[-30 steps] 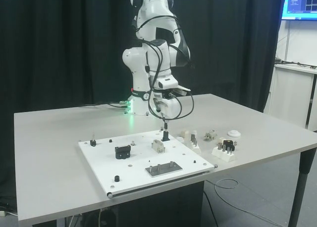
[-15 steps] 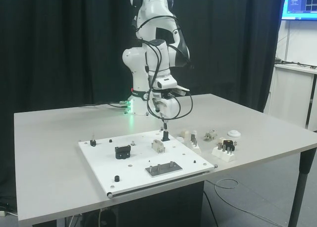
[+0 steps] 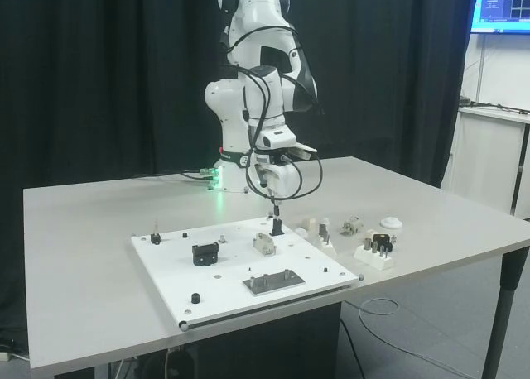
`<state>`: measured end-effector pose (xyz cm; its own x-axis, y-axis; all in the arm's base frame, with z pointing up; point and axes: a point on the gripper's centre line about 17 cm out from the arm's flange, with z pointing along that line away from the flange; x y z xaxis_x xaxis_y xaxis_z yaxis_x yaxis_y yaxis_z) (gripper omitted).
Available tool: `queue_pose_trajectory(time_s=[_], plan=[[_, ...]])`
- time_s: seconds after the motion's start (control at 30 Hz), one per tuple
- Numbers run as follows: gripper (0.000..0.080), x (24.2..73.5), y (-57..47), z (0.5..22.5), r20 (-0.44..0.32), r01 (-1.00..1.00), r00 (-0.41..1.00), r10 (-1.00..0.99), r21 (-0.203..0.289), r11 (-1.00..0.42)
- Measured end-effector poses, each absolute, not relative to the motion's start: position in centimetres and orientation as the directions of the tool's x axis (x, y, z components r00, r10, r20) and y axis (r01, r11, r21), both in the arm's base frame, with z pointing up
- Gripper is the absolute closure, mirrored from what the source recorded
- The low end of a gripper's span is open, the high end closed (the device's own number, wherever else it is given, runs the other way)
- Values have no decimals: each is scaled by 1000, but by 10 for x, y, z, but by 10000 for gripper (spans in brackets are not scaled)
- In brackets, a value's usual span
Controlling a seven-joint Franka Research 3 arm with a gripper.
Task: Insert USB.
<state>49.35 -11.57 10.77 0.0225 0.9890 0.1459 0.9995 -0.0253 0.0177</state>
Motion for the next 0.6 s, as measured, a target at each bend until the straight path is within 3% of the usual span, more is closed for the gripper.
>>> queue_pose_trajectory(time_s=[0.6], plan=[[756, 494, -112, 108, 146, 1000, 16, 989, 18, -19]])
